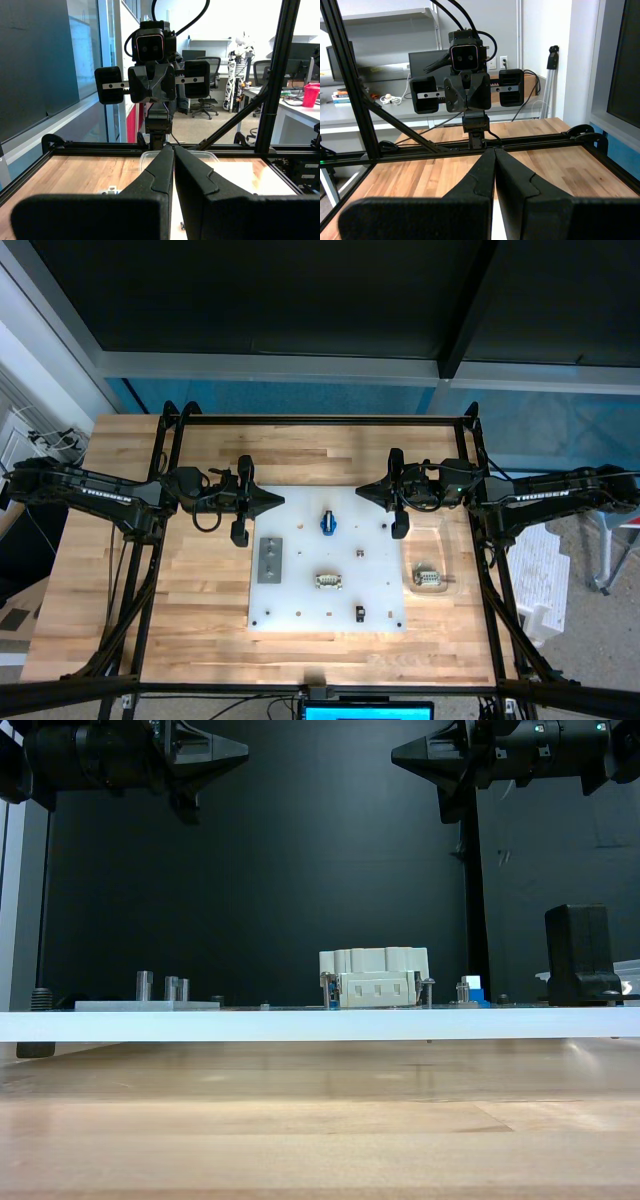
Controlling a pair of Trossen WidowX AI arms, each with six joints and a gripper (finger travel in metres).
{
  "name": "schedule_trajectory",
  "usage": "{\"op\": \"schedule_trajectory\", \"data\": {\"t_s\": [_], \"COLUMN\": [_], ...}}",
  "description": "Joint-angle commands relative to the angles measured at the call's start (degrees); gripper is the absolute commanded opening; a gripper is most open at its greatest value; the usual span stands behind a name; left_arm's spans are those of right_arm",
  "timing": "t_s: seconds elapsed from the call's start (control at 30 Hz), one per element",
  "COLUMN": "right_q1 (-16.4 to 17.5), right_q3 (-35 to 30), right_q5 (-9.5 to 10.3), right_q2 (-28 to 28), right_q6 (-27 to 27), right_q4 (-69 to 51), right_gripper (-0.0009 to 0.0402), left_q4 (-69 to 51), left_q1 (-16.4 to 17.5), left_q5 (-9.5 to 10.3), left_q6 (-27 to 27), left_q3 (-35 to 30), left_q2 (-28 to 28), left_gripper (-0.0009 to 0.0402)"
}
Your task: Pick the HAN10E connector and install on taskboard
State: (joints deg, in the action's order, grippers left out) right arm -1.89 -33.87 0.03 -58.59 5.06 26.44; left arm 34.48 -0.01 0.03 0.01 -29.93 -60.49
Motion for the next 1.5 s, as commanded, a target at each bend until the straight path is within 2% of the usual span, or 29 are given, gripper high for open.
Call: {"op": "schedule_trajectory", "data": {"t_s": [0.03, 0.93, 1.07, 1.3, 1.5], "right_q1": [0.02, 0.04, 0.07, 0.07, 0.33], "right_q3": [-0.02, -0.02, -0.13, -7.61, -16.0], "right_q5": [0.0, 0.0, 0.79, 1.7, 1.51], "right_q2": [-0.02, -0.02, 0.68, 2.97, 2.82], "right_q6": [0.02, 0.02, 0.83, 0.22, -1.57], "right_q4": [0.0, 0.02, -0.87, -24.22, -45.46], "right_gripper": [0.0, 0.0, 0.0, 0.0, 0.0], "left_q4": [0.02, 0.02, 0.02, 0.02, 0.02], "left_q1": [0.02, 0.0, 0.02, 0.0, 0.0], "left_q5": [-0.02, -0.02, -0.02, -0.02, -0.02], "left_q6": [0.0, 0.0, 0.0, 0.0, 0.0], "left_q3": [-0.02, -0.02, -0.02, -0.02, -0.02], "left_q2": [0.02, 0.0, 0.0, 0.02, 0.0], "left_gripper": [0.0001, 0.0001, 0.0001, 0.0001, 0.0001]}}
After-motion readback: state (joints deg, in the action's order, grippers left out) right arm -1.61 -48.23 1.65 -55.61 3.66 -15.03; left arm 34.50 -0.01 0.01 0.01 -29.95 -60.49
